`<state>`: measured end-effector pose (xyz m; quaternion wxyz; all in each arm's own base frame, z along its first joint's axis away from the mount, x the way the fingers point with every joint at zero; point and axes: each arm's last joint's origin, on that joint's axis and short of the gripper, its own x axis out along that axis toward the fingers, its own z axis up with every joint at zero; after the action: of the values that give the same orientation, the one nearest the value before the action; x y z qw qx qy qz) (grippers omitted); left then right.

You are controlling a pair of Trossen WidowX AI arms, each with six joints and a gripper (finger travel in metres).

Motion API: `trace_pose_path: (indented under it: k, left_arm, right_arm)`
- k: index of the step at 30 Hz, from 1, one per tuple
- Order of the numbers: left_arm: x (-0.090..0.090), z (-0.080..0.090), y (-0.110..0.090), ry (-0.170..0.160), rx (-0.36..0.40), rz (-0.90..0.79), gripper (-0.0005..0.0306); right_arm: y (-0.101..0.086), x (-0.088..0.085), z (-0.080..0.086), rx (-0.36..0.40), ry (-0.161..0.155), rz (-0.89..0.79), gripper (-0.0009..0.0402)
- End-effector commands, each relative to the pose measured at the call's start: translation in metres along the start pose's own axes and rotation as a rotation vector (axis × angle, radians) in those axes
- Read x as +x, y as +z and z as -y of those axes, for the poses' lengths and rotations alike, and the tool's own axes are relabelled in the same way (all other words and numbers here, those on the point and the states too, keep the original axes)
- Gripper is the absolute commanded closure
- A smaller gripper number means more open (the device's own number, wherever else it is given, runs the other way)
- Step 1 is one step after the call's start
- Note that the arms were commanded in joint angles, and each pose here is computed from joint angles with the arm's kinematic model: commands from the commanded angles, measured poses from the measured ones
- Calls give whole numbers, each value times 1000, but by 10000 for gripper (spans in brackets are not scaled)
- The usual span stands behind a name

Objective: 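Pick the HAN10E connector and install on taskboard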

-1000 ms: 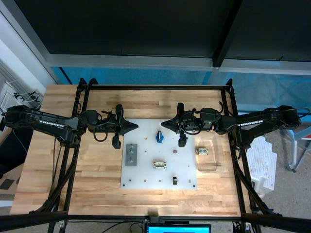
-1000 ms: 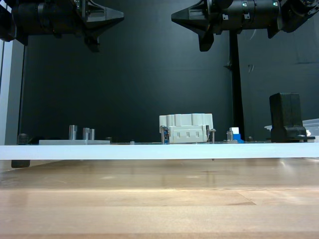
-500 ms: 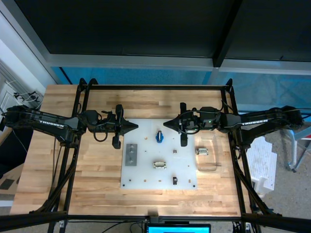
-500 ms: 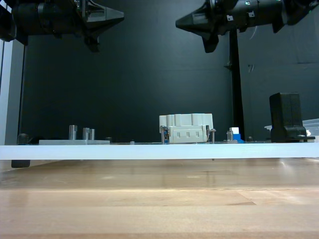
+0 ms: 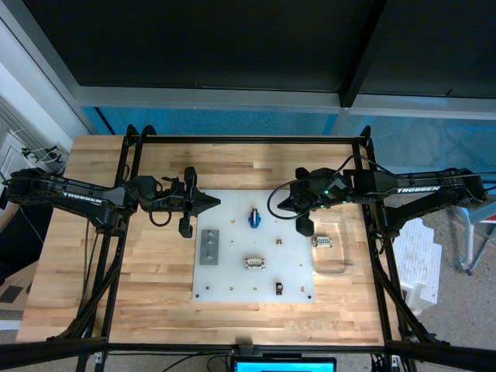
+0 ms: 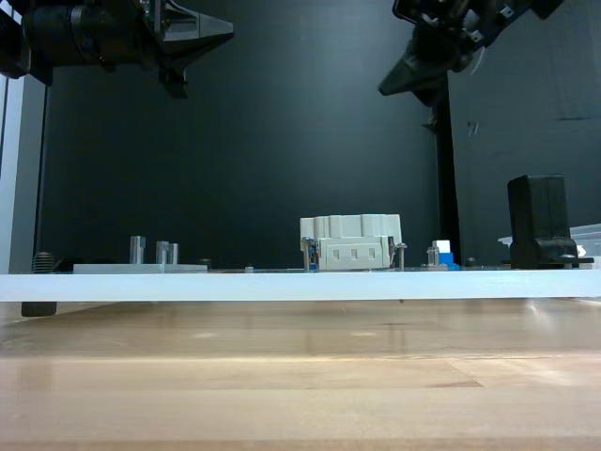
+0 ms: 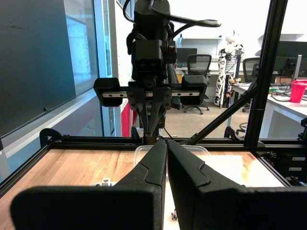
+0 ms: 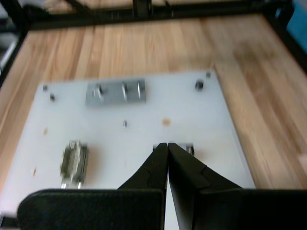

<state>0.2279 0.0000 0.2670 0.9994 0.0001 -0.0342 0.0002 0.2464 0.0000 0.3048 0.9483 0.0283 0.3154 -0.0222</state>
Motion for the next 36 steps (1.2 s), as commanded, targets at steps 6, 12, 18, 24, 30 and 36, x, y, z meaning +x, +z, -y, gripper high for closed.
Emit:
trace_pose_path:
  k: [6,12,18,24,30,36]
  left_arm:
    - [0,0,0,0,0,0,300]
    - [0,0,0,0,0,0,300]
    - [0,0,0,0,0,0,300]
    - [0,0,0,0,0,1,300]
    - [0,0,0,0,0,0,300]
    - [0,0,0,0,0,0,300]
  right_arm:
    - [-12,-15,-4,1,-2,-264,393]
    - [-28,-23,-8,-20,-3,-442,393]
    - [-39,-29,-10,-36,-7,-578,393]
    - [-46,-33,-11,-30,-15,-651,393]
    - [-50,-36,-12,-32,-22,-705,393]
    - [-52,-38,-14,-40,-21,-729,393]
